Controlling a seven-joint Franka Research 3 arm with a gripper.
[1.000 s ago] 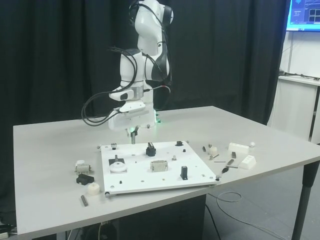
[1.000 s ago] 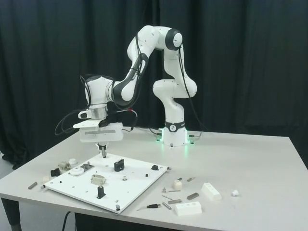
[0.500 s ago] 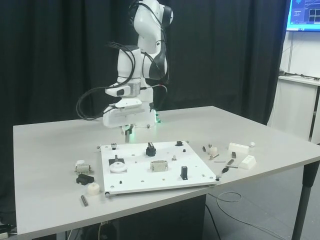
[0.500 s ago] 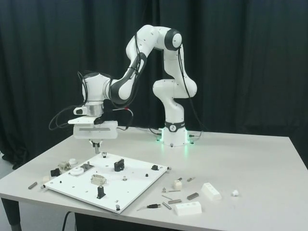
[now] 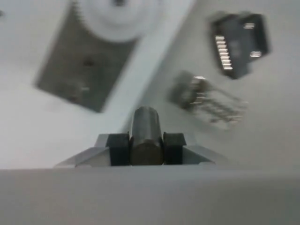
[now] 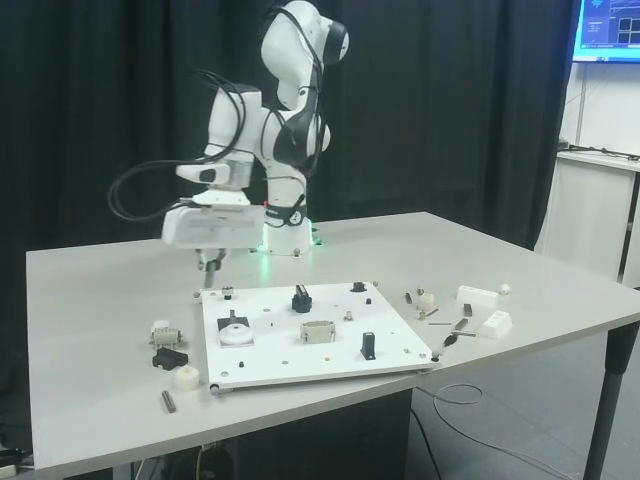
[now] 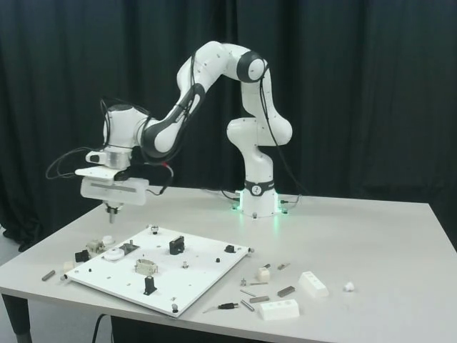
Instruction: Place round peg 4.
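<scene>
In the wrist view, the gripper [image 5: 146, 149] was clamped on a short round peg [image 5: 146, 136], its two black fingers [image 5: 118, 147] pressed against the peg's sides at lower centre of the frame. Beyond it lay the white board [image 5: 42, 117]; a white gear [image 5: 117, 18] sat at the top edge on a grey plate [image 5: 79, 70] in the upper left. A black connector [image 5: 239, 42] lay at upper right and a second, blurred connector [image 5: 206, 101] just below it, both off the board on the grey table [image 5: 276, 108].

In the first room view, the white arm [image 6: 285, 100] reached toward the left of the frame, and the gripper [image 6: 210, 263] hung in the air left of centre, above the table [image 6: 90, 290] near the board's [image 6: 310, 335] far left corner. The peg could barely be made out there. Small loose parts [image 6: 170, 350] lay left of the board, and white blocks [image 6: 485, 310] to its right.

In the second room view, the gripper [image 7: 111, 208] hung at the left of the frame, above the table [image 7: 371, 243] and clear of the board [image 7: 161, 275], which lay lower and to the right of it. The peg showed only as a small stub beneath the gripper.
</scene>
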